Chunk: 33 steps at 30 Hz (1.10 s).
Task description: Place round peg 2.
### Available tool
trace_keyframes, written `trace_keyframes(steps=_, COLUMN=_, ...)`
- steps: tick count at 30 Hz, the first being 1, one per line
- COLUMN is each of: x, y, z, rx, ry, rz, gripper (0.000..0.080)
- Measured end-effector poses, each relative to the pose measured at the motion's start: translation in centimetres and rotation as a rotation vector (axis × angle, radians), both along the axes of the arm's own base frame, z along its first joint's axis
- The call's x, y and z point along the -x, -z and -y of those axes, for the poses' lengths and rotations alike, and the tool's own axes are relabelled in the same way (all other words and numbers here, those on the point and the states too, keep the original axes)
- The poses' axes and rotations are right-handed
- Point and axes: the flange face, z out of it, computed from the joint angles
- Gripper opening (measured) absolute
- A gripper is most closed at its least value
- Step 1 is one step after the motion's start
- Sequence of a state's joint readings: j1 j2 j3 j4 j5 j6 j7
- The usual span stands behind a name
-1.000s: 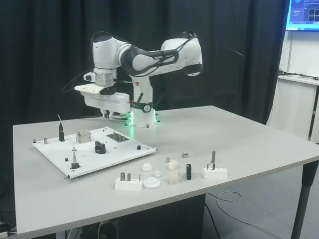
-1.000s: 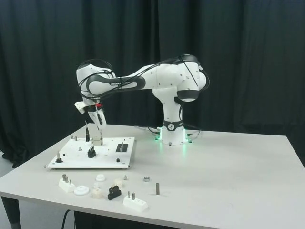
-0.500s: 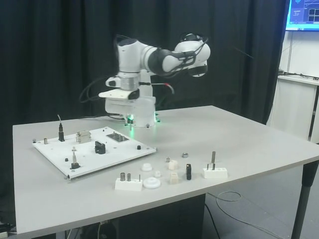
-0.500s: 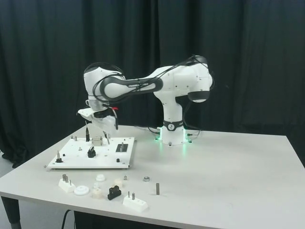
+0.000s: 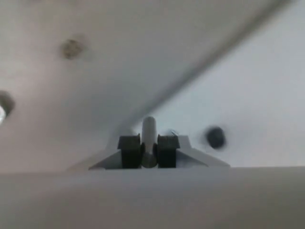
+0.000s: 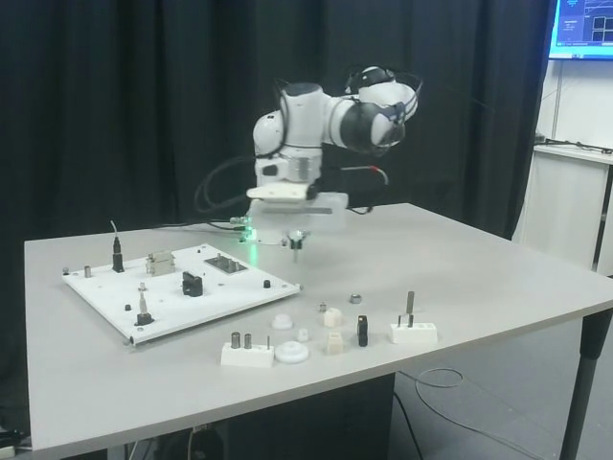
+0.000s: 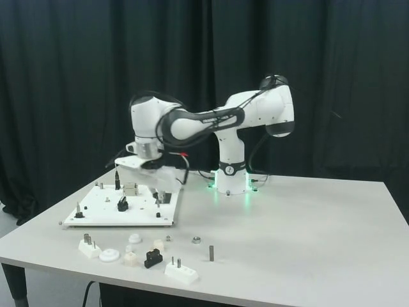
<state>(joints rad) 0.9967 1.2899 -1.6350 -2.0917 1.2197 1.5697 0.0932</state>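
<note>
The peg (image 5: pixel 148 138) stands clamped between the two black fingers (image 5: pixel 129 151) of the gripper (image 5: pixel 148 153), its rounded end sticking out past the fingertips; the gripper (image 6: pixel 296 240) hangs in the air above the table (image 6: pixel 460 264), near the board's (image 6: pixel 172 287) far corner on the side toward the arm's base; in the second room view the gripper (image 7: pixel 160 192) shows in front of the board's (image 7: pixel 96 214) right part, clear of it. In the wrist view the board's edge runs slantwise under the peg, with a dark round spot (image 5: pixel 215 137) on the surface beside it. The arm (image 6: pixel 326 120) is folded low, its elbow over the green-lit base (image 7: pixel 231 184). Near the table's front edge lie loose parts: a white holder with pins (image 6: pixel 247 353), a white gear (image 6: pixel 291 353), a black block (image 6: pixel 362 330), a nut (image 6: pixel 354 298), and a second white holder (image 6: pixel 413 332) with a tall pin.
</note>
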Motion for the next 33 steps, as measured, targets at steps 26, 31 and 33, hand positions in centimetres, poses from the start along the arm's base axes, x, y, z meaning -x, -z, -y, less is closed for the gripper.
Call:
trace_keyframes(steps=26, x=-6.9, y=4.4, z=-10.5, rx=0.015, ry=-0.306, rz=0.055, gripper=0.0071)
trace_keyframes(steps=31, x=-7.4, y=4.6, z=-11.8, rx=0.009, ry=-0.329, rz=0.069, gripper=0.0071)
trace_keyframes(steps=33, x=-7.6, y=4.8, z=-12.3, rx=0.006, ry=-0.338, rz=0.073, gripper=0.0071)
